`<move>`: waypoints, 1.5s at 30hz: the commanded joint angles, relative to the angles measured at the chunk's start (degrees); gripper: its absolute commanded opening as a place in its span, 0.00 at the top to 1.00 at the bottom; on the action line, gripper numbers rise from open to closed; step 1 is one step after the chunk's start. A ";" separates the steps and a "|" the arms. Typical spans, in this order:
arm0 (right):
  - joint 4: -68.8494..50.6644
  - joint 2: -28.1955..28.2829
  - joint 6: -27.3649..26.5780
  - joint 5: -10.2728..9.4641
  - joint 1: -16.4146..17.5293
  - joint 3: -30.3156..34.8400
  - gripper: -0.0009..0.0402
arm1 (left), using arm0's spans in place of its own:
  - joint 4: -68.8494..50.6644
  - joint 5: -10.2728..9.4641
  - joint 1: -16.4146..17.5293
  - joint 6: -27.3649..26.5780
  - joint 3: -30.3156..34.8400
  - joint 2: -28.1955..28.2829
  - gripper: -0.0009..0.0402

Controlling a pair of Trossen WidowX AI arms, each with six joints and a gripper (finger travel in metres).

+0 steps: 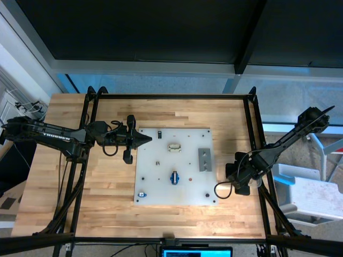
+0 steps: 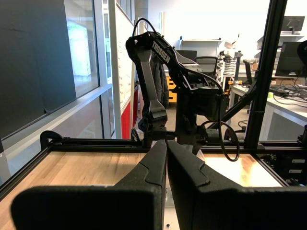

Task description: Pick the 16mm cylinder and place it in the taskboard

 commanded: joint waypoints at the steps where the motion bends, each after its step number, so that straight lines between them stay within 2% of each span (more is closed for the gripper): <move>1: 1.07 0.07 0.22 0.00 0.00 -0.68 0.47 | 0.02 0.00 0.00 0.02 0.00 0.02 0.98; 15: 1.03 0.04 0.22 0.04 0.04 -1.22 0.49 | 0.02 0.00 0.00 0.02 0.00 0.02 0.98; 36: 1.03 0.04 0.17 0.04 0.11 -1.22 0.86 | 0.02 0.00 0.02 0.02 0.00 0.02 0.98; 45: 1.03 0.02 0.15 0.02 0.11 -1.22 0.96 | 0.02 0.02 0.02 0.00 0.00 0.02 0.98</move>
